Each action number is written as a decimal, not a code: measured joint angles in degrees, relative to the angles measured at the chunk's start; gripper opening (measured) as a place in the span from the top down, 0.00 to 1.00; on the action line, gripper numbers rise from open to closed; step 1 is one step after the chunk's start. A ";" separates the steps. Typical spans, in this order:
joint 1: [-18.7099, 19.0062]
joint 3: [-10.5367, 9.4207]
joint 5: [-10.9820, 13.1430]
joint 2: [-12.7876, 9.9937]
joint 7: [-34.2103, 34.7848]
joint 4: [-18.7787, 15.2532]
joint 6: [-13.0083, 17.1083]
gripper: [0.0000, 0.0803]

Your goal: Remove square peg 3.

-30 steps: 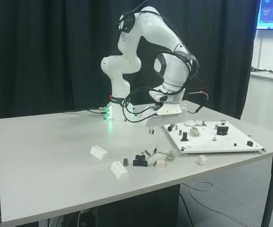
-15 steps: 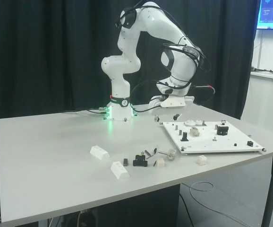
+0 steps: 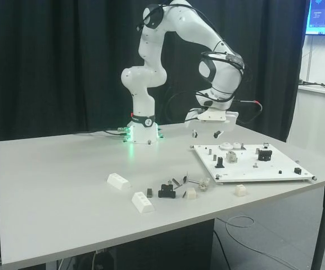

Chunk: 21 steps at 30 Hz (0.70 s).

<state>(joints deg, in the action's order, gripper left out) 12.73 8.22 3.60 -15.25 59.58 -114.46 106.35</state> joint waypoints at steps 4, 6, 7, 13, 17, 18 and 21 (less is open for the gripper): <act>0.87 -1.18 0.17 1.55 3.92 -3.15 3.53 0.00; 1.32 -1.59 0.48 2.16 5.37 -4.63 5.52 0.00; 1.54 -1.75 0.60 2.42 5.90 -5.32 6.53 0.00; 2.97 -2.11 1.31 3.37 7.79 -9.25 12.58 0.00; 3.71 -2.14 1.98 3.59 8.30 -11.41 16.13 0.00; 3.86 -2.14 2.21 3.60 8.33 -11.91 16.93 0.00; 4.28 -2.14 2.92 3.63 8.34 -13.26 19.25 0.00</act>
<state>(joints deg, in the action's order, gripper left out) 17.01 6.08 6.51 -11.62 67.92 -127.72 125.60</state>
